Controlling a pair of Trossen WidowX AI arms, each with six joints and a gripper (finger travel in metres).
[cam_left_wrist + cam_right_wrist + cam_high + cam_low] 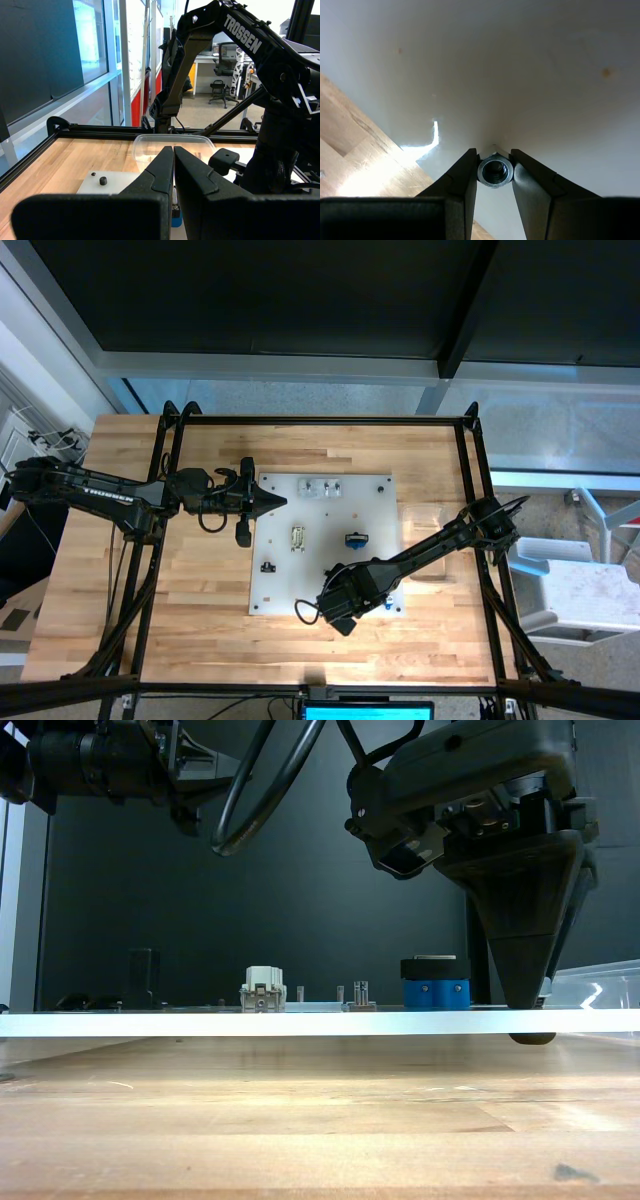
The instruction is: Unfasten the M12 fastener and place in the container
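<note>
The M12 fastener (pixel 495 171) is a small silver nut with its threaded hole facing the right wrist camera, and it sits just above the white board (pixel 530 75). My right gripper (pixel 495 167) is shut on it, one finger on each side. From above, that gripper (pixel 343 618) points straight down over the board's near right part, hiding the nut and its stud. I cannot tell whether the nut is on its stud. In the low view the fingertips (pixel 527 992) reach the board surface. The clear container (pixel 430 538) stands just right of the board. My left gripper (pixel 276 502) hovers shut at the board's far left.
On the board (pixel 300 585) are a blue-and-black part (pixel 355 539), a white connector (pixel 297 539) and a small clear block with pins (pixel 320 487). A black post (pixel 103 180) stands at the board's corner. A black frame (pixel 320 420) rings the table.
</note>
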